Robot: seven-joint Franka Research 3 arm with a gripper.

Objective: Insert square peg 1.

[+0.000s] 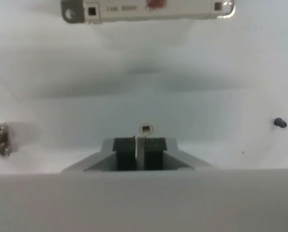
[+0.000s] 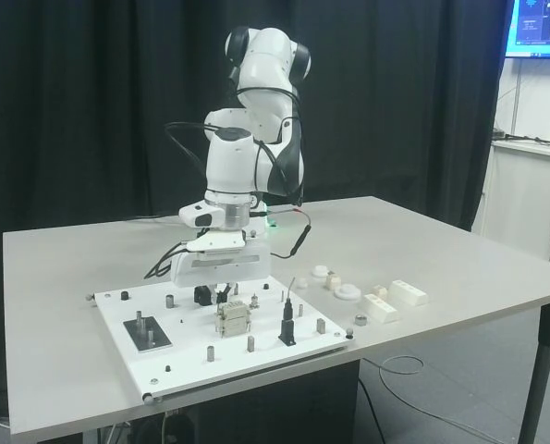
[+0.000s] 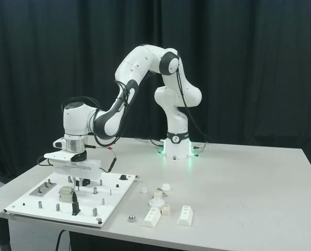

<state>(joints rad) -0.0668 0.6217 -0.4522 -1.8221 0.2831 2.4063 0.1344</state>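
Note:
In the wrist view my gripper point(image 1: 139, 153) hangs just above the white board point(image 1: 206, 96). Its two black pads point(image 1: 124, 154) stand close together, shut on a thin grey square peg point(image 1: 139, 150). A small round socket with a square hole point(image 1: 146, 129) lies in the board just beyond the peg's tip. In the first room view the gripper point(image 2: 225, 292) is low over the back middle of the board point(image 2: 191, 365). The second room view shows the gripper point(image 3: 77, 181) over the same board point(image 3: 113, 196). The peg itself is too small to make out in either room view.
On the board stand a grey block with pegs point(image 2: 145, 335), a grey connector point(image 2: 233, 320), a black upright holder point(image 2: 288, 335) and several short posts. White parts point(image 2: 385, 301) lie on the table beside the board. A white bar point(image 1: 148, 9) and a black screw point(image 1: 279, 123) are near the gripper.

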